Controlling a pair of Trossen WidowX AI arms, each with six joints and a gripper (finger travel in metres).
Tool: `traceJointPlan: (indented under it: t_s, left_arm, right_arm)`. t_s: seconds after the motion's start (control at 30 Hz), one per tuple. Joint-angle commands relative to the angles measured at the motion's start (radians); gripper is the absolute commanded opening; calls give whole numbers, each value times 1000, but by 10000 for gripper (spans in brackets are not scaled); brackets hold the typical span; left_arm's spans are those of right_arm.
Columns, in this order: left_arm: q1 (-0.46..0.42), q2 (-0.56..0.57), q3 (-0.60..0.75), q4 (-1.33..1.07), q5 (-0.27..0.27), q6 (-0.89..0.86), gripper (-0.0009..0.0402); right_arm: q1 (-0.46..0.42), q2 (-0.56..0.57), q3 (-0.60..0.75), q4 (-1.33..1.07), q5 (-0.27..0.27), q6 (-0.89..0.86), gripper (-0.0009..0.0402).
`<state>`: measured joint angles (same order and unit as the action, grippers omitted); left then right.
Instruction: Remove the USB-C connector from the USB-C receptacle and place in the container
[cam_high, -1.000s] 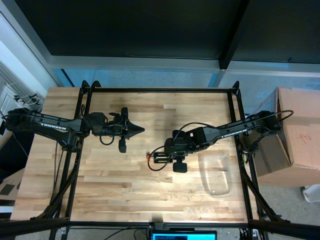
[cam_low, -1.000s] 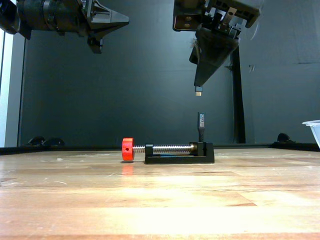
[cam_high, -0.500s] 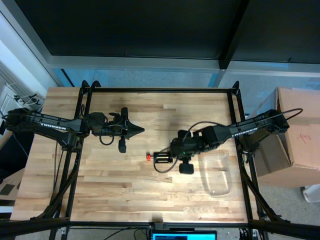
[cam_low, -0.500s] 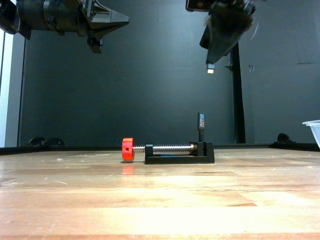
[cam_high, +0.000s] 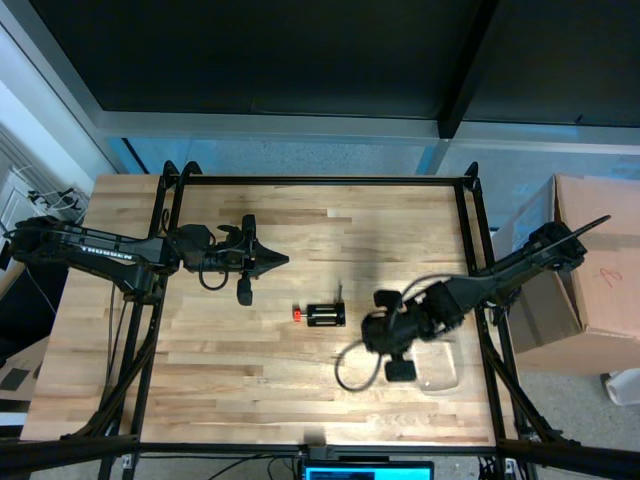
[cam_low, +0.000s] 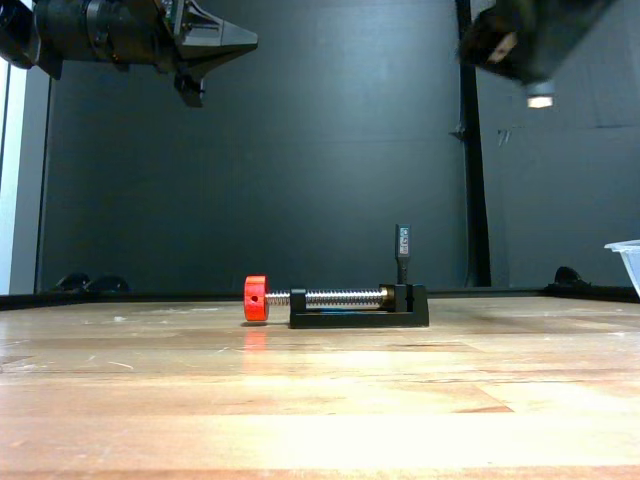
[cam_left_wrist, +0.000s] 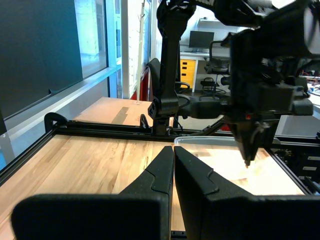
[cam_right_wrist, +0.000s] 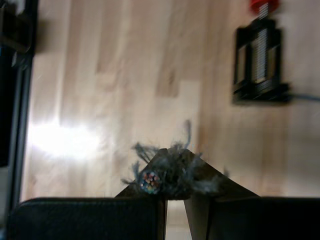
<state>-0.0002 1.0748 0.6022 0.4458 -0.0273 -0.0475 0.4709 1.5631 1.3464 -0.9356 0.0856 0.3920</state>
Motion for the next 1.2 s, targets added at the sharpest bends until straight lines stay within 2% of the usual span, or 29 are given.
traceJointPlan:
  t_s: [0.03,0.5,0.8,1.0,1.2]
  left_arm:
    - [0,0,0,-1,0,0,0]
    - [0,0,0,0,0,0,0]
    - [0,0,0,0,0,0,0]
    - [0,0,0,0,0,0,0]
    - [0,0,0,0,0,0,0]
  right_arm:
    - [37,-3,-17,-2,10,37,0]
    - [77,-2,-55,-1,19,92,0]
    - [77,1,-153,74,19,94,0]
    - [75,41,-217,121,18,94,0]
    - [74,102,-223,180,-8,93,1]
